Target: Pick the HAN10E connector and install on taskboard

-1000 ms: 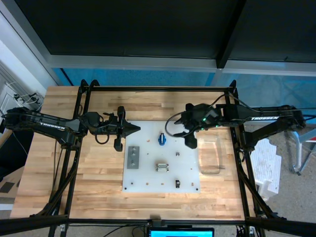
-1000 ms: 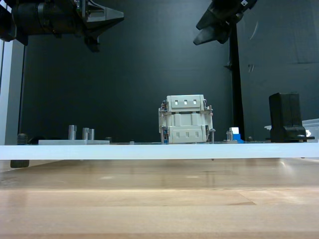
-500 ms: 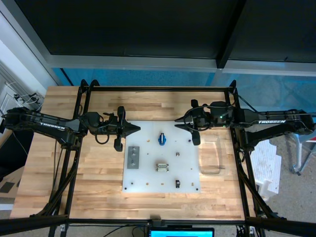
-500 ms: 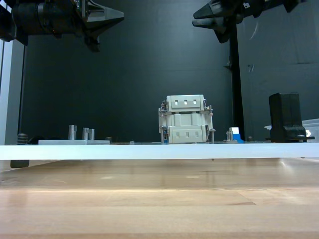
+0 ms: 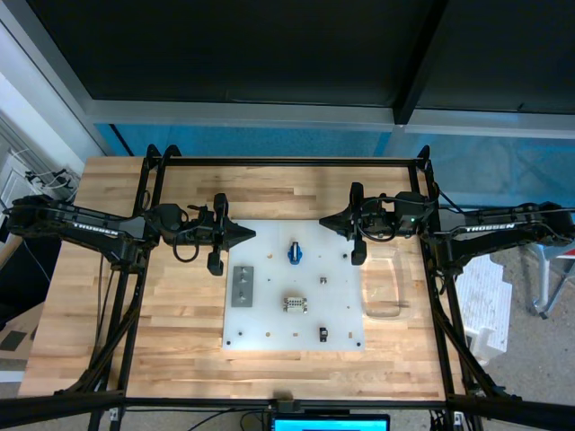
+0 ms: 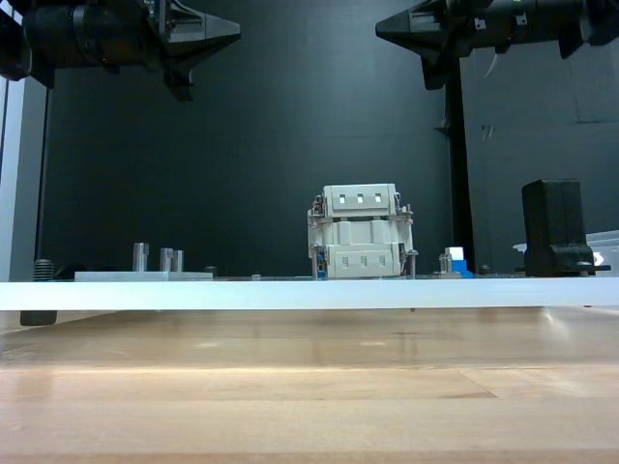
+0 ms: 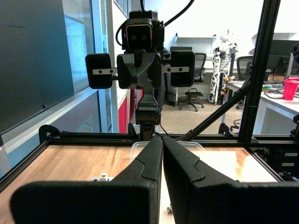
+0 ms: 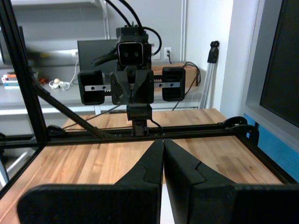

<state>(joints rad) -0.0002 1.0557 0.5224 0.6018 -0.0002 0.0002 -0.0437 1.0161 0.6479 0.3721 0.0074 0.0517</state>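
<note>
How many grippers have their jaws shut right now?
2: left gripper raised near the far-left corner of the large flat white rectangular taskboard; right gripper raised near its far edge.

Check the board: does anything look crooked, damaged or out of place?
Nothing stands out. The connector sits upright and square on the board. The left gripper and right gripper hover shut, high above the board's far edge, holding nothing.

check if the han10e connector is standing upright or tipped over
Upright: the HAN10E connector stands level on the taskboard. The left pincer and right pincer, both shut, hover high over its far edge.
</note>
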